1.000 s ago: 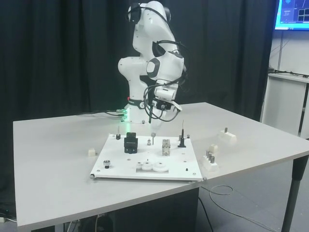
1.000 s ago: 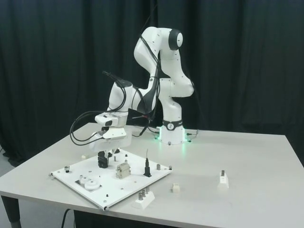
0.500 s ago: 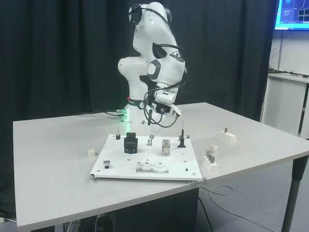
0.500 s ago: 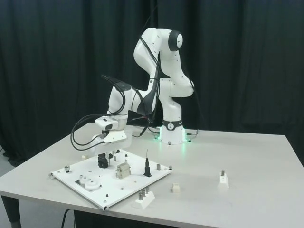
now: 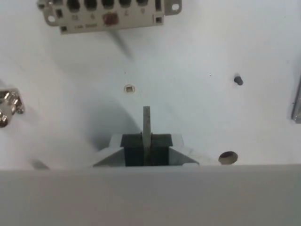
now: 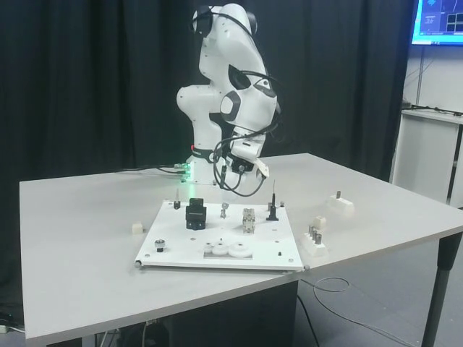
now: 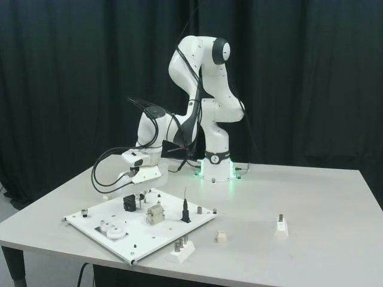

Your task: Insert square peg 1.

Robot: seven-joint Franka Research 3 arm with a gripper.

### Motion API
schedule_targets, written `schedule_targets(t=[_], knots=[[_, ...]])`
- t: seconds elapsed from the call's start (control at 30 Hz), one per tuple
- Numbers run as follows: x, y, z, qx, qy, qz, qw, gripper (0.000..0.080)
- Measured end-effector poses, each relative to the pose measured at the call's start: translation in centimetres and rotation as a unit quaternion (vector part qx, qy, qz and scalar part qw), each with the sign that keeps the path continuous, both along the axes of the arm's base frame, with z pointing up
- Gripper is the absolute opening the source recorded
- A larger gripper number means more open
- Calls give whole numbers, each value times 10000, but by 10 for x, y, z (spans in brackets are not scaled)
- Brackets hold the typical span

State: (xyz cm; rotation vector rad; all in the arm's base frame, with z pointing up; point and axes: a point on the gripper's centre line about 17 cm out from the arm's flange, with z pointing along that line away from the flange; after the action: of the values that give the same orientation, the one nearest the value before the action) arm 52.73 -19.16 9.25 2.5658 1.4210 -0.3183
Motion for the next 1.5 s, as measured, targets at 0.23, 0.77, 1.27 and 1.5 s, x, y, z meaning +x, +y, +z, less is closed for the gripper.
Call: schedule_targets(t=[0.23, 0.77, 1.27, 1.5], knots=[[-1, 0, -3, 2, 14, 3, 10000, 31], [-8, -2, -14, 15, 68, -11, 10000, 31], [-9, -3, -23, 24, 55, -1, 10000, 31], [-9, -2, -24, 27, 40, 6, 10000, 31]])
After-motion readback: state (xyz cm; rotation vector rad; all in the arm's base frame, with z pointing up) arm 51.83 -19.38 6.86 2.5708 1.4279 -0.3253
